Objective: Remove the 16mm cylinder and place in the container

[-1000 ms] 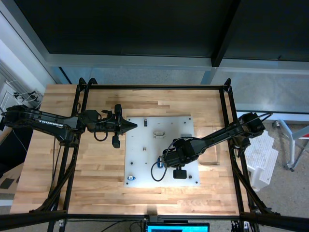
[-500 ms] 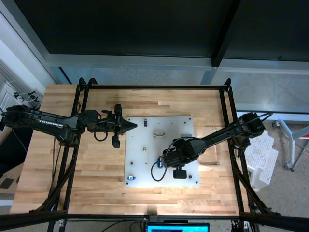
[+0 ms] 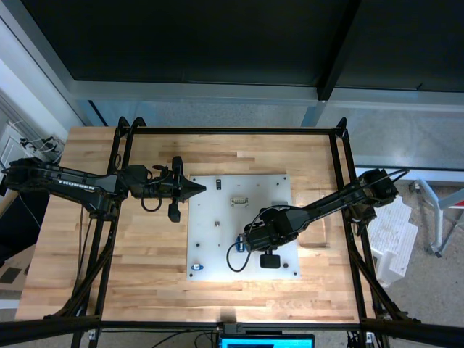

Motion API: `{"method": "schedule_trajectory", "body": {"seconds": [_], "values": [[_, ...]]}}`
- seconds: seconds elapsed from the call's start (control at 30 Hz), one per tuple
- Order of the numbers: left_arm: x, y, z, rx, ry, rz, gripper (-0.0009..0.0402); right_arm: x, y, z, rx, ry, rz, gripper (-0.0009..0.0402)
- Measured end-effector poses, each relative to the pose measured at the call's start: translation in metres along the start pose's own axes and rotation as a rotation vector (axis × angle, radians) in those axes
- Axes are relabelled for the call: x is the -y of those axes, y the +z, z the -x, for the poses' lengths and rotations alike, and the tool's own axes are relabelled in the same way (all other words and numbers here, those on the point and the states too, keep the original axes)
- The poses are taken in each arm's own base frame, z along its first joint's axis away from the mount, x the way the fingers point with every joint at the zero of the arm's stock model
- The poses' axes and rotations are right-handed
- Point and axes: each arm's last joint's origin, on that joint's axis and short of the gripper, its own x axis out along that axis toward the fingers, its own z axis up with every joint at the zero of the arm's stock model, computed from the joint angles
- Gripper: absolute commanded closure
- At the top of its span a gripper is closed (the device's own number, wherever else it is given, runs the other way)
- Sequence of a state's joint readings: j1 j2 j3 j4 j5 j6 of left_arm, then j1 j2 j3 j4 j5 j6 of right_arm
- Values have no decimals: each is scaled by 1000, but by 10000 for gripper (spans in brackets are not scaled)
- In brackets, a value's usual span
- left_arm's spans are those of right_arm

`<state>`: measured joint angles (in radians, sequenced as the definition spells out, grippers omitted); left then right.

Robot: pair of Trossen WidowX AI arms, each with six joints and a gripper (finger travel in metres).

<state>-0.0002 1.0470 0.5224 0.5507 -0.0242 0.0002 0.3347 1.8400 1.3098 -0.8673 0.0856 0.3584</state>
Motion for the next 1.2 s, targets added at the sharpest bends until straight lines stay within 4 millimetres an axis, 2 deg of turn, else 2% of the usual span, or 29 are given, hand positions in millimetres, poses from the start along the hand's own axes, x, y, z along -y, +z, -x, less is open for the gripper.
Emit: {"method": "schedule_trajectory", "body": {"seconds": [1.0, 1.2], "values": [[0, 0, 0, 0, 0, 0, 393, 0, 0, 0, -3, 4, 0, 393], [0, 0, 0, 0, 0, 0, 393, -1, 2, 6, -9, 11, 0, 393]]}}
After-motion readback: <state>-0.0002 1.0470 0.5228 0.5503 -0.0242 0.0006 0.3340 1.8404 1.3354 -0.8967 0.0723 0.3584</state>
